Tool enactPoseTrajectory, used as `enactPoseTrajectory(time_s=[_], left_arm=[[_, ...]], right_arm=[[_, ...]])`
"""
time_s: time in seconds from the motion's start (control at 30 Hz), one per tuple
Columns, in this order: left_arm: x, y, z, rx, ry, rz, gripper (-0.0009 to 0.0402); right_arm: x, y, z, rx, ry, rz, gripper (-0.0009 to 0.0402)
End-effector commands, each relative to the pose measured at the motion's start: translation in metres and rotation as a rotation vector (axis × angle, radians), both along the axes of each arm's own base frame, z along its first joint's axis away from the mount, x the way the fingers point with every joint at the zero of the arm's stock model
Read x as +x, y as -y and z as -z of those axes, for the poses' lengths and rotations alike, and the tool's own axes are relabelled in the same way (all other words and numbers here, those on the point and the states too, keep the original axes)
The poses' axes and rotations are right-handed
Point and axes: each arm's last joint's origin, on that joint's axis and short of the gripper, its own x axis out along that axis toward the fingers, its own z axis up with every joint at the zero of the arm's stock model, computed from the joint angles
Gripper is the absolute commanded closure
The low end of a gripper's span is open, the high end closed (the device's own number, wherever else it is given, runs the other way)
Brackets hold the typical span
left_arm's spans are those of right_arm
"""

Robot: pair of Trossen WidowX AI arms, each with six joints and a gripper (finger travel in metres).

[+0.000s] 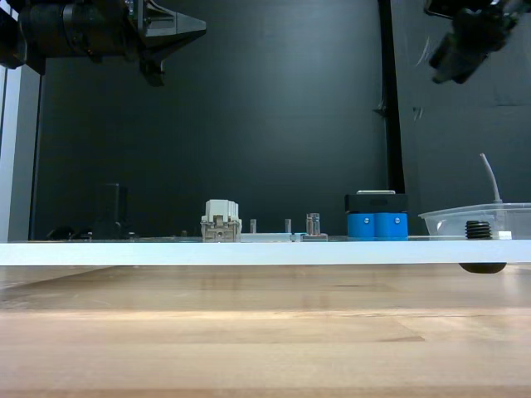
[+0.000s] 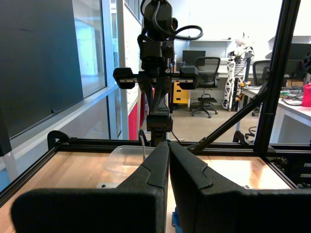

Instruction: Pick the RJ45 connector and install on taskboard

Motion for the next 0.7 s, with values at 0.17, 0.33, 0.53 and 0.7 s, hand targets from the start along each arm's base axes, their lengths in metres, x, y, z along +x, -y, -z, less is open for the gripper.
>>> enactPoseTrajectory(time_s=[0.17,0.33,0.53,0.7], left_arm=[[0.000,0.000,0.000,0.000,0.000,0.000,0.0393],[0.000,0.000,0.000,0.000,0.000,0.000,0.0393],[0.000,0.000,0.000,0.000,0.000,0.000,0.0393],[0.000,0.000,0.000,0.000,0.000,0.000,0.0393]], right_arm=[[-0.017,0.004,0.009,0.040,-0.204,0.075,0.0393],[-0.022,0.009,0.012,0.038,-0.261,0.108,0.0382],[-0.025,0.017,0.016,0.027,-0.324,0.134,0.0343],[-0.019,0.023,0.024,0.009,-0.390,0.118,0.0306]])
